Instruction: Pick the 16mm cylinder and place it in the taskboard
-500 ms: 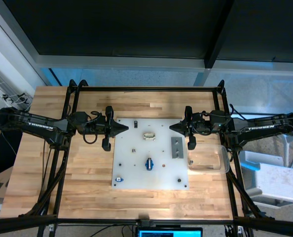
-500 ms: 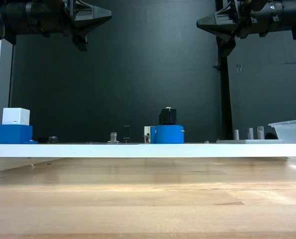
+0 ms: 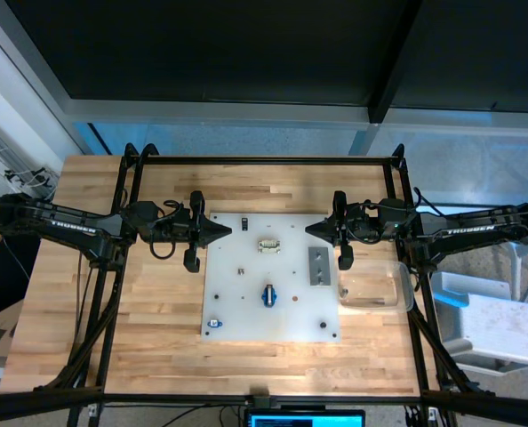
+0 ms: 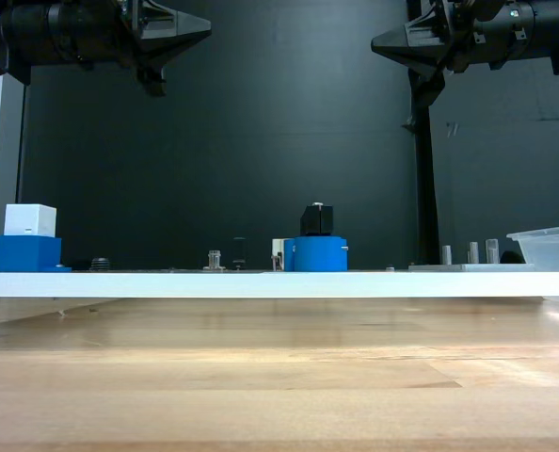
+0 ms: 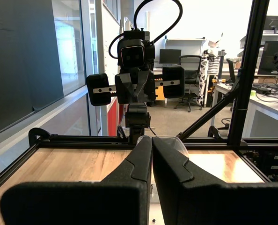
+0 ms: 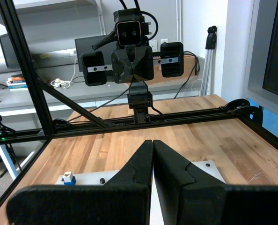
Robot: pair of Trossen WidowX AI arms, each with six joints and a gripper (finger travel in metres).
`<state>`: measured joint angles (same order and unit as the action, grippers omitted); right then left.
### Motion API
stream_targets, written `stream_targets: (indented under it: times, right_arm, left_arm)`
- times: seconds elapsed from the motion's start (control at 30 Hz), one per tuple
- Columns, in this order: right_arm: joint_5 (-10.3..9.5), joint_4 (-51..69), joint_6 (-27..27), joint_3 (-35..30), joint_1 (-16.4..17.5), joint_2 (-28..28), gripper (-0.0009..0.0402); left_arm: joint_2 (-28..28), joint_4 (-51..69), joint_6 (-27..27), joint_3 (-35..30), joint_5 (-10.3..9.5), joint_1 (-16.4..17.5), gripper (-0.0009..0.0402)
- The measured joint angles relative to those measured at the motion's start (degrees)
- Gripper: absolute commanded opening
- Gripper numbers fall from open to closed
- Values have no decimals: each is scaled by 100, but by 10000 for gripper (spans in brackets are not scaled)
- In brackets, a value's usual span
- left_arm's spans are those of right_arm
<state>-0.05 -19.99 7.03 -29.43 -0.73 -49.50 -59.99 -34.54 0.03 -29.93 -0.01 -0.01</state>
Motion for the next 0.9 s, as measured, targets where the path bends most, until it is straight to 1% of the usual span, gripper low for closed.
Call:
stream_targets:
  times: [0.9]
  right_arm:
    - [-7, 26, 160, 0, 9, 28, 0]
  left_arm:
    - [0, 2, 0, 0, 0, 0, 0]
